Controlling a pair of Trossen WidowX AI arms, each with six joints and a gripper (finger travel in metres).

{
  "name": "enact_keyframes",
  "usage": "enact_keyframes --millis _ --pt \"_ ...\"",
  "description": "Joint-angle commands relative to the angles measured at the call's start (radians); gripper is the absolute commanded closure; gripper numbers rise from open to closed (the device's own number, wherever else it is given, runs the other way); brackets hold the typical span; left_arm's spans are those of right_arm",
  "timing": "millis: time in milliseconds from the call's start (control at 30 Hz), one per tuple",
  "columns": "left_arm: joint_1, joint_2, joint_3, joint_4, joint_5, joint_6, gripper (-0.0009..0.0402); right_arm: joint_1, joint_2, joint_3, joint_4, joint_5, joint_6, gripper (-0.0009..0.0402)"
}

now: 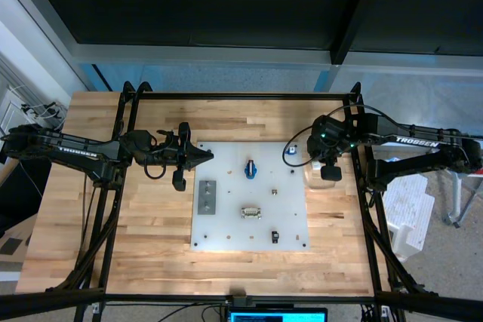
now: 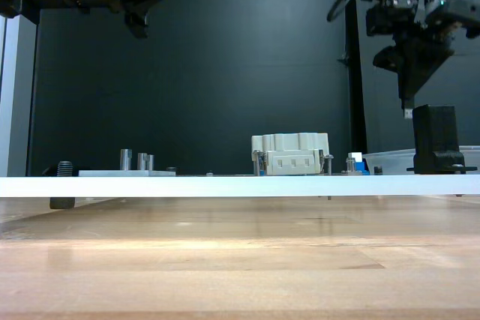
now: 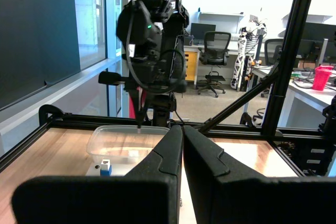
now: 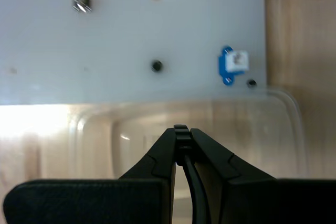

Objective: Pick the USB connector and install on taskboard

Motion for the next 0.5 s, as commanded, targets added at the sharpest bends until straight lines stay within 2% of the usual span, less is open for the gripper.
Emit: enact_keyframes --millis 33,100,300,433,500 --pt "0.0 0.0 0.0 0.0 0.0 0.0 0.0393 0.068 0.02 0.029 0.0 0.042 0.05 0.0393" --pt "0.0 0.0 0.0 0.0 0.0 0.0 0.0393 0.112 0.035 0.046 -0.003 0.078 0.076 0.0393" --pt "0.0 0.0 0.0 0.0 0.001 0.0 0.0393 0.243 0.101 0.098 -0.01 0.091 0.173 0.0393" --pt "0.0 0.0 0.0 0.0 0.0 0.0 0.0393 0.339 0.152 0.134 -0.01 0.164 0.241 0.0393" --pt "0.0 0.0 0.0 0.0 0.0 0.0 0.0393 0.375 0.18 0.157 -0.011 0.167 0.292 0.0393"
